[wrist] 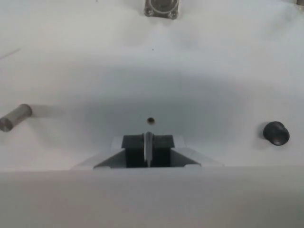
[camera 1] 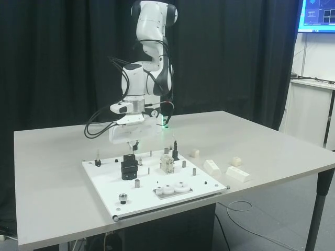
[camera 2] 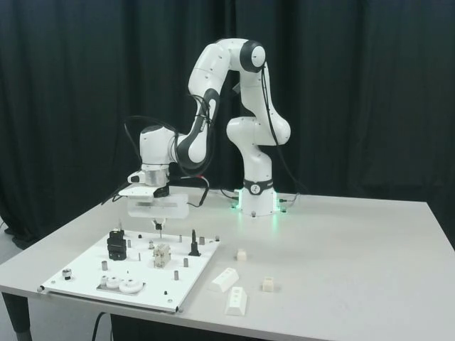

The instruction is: Insert round peg 1.

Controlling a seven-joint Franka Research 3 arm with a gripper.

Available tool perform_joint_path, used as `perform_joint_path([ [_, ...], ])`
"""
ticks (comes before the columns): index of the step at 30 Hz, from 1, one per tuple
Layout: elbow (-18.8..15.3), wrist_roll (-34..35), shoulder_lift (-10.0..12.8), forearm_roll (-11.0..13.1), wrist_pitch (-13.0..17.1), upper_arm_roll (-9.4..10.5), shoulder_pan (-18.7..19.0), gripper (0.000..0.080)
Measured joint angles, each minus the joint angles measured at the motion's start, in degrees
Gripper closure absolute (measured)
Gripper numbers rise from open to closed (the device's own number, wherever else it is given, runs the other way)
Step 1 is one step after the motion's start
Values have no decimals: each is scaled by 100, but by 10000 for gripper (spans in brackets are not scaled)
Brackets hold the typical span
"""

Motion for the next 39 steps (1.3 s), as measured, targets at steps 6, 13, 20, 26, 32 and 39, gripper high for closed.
perform_joint_path([
  [6,-61,-58,9,124,168,7,0,771],
  [13,-80,-155,32,259,276,29,0,771],
  [20,-80,-175,33,341,329,48,0,771],
  [26,-80,-187,53,356,421,73,0,771],
  [32,-80,-187,81,360,513,94,0,771],
  [39,-80,-210,82,360,523,93,0,771],
])
